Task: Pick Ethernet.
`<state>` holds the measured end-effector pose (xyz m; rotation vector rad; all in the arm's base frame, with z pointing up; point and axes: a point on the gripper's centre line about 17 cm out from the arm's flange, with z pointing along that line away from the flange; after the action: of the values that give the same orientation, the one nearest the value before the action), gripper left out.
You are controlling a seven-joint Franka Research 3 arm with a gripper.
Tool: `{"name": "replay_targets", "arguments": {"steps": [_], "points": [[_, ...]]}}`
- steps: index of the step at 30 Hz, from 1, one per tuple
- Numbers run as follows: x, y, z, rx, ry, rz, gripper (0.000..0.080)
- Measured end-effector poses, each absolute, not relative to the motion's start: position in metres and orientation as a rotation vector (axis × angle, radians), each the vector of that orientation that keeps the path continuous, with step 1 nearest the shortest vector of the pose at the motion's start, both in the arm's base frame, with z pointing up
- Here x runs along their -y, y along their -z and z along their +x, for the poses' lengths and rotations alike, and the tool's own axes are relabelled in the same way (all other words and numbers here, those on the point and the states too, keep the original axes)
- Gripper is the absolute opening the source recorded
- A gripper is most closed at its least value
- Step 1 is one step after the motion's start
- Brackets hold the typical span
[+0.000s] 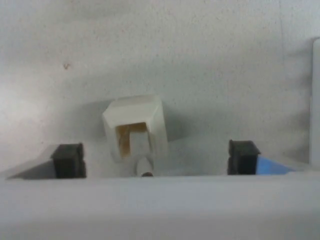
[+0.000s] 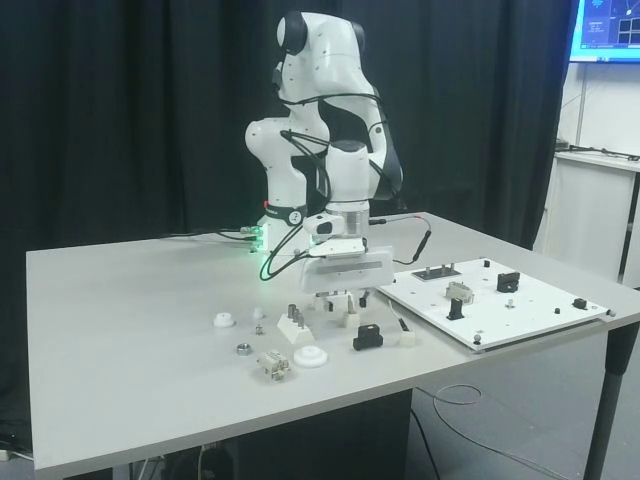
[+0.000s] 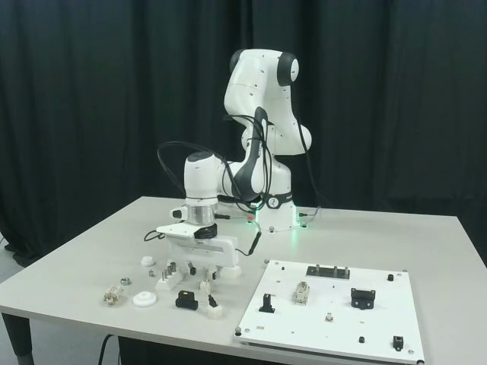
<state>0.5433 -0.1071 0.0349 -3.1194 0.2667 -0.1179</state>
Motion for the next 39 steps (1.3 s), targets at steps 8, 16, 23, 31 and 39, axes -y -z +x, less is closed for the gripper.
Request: {"name": "replay_targets", "arguments": {"steps": [8,16,23,31,39], "points": [[0.107,-0.036,0.545,-0.299,0.130,-3.106,0.0532],[0.105,-0.037,0.548,-0.328,0.149,-3.094,0.0162],[0.104,-0.037,0.549,-0.327,0.152,-3.094,0.0075],[0.104,-0.038,0.550,-0.342,0.156,-3.089,0.0075],[0.108,-0.045,0.553,-0.393,0.174,-3.079,0.0075]]}}
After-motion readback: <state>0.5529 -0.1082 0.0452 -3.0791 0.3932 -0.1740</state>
